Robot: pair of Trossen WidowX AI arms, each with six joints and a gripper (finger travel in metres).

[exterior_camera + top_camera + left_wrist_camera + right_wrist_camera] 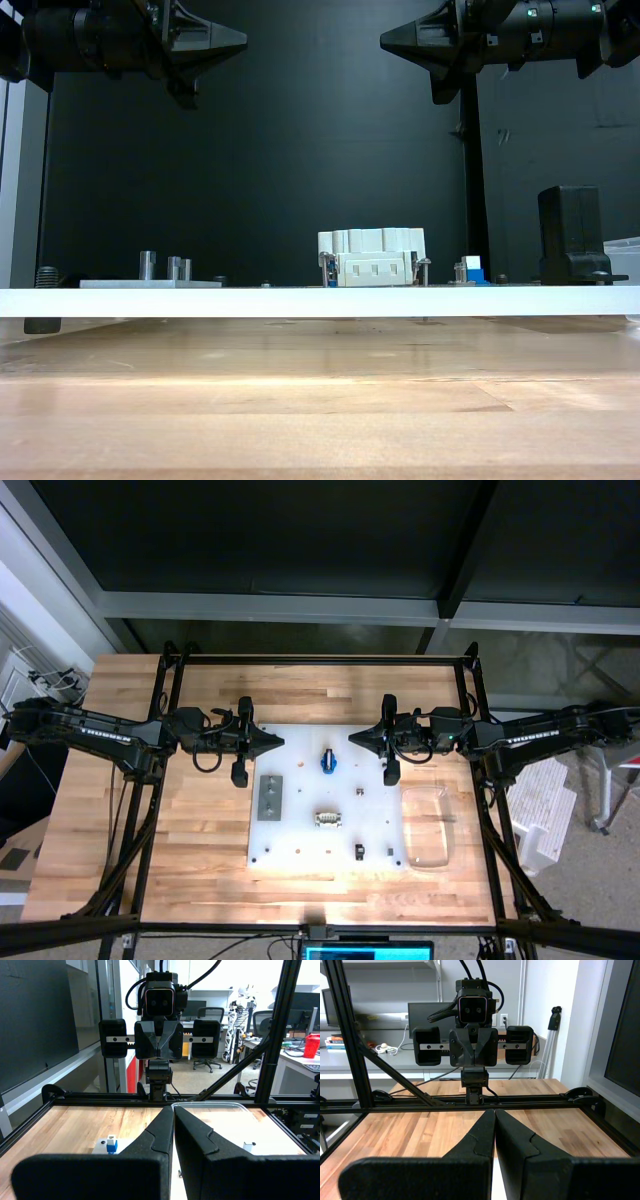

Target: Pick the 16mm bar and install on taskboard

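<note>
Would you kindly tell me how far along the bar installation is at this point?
Nothing looks done yet. The left pincer and right pincer hover shut and empty, facing each other above the far part of the taskboard. I cannot spot the bar. Picking and installing both remain.

Your counter [150, 860] is pale wood, striped by planks in lighter and browner tones, and a black frame [320, 660] runs around it. The taskboard [300, 830] lying on it is plain white. On the board you have a matte grey block [271, 796], a bright blue knob [328, 762], a cream-white connector [329, 822] and a small black piece [360, 852]. The tray [430, 825] beside the board is clear and colourless. The left end effector [278, 742], over the board's far left part, is black all over. The right end effector [353, 738], over the far edge to the right of the knob, is black too. Both black arms carry white lettering.
</note>
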